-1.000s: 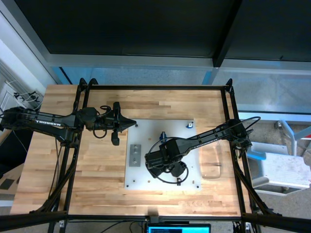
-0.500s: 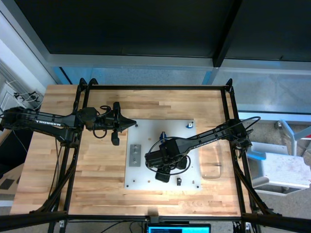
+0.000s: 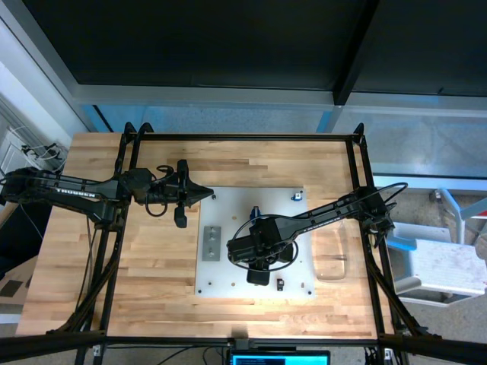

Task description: Pick the HAN10E connector and install in the HAN10E hub

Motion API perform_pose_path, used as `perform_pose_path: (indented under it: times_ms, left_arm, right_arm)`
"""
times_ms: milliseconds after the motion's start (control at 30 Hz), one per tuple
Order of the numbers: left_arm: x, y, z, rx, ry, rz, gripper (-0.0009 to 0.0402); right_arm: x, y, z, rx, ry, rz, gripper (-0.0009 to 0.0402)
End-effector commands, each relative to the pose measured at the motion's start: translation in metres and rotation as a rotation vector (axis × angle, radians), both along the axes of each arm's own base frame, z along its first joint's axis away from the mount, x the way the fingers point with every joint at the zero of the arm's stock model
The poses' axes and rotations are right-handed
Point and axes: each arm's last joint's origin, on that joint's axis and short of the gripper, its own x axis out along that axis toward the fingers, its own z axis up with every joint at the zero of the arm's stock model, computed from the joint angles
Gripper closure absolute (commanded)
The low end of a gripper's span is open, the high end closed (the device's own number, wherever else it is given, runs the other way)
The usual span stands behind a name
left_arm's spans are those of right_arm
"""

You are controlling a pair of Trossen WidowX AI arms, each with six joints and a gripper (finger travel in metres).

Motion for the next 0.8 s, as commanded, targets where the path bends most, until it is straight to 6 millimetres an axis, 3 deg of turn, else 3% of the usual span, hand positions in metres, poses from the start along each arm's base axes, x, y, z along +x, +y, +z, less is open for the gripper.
perform_pose_path:
  times_ms: [33,333,800]
  left_arm:
    - [0.0,0.0,0.0,0.0,-0.001,0.0,0.0393]
    - [0.0,0.0,0.0,0.0,-0.001,0.0,0.0393]
    - [0.0,0.0,0.0,0.0,0.0,0.0,0.0393]
  right_arm:
    - [-0.002,0.0,0.0,-0.003,0.02,-0.004,0.0384]
    - [-0.001,0.001,0.009,0.009,0.014,0.092,0.0384]
    - [0.022,0.007,0.001,-0.021,0.14,0.166,0.0384]
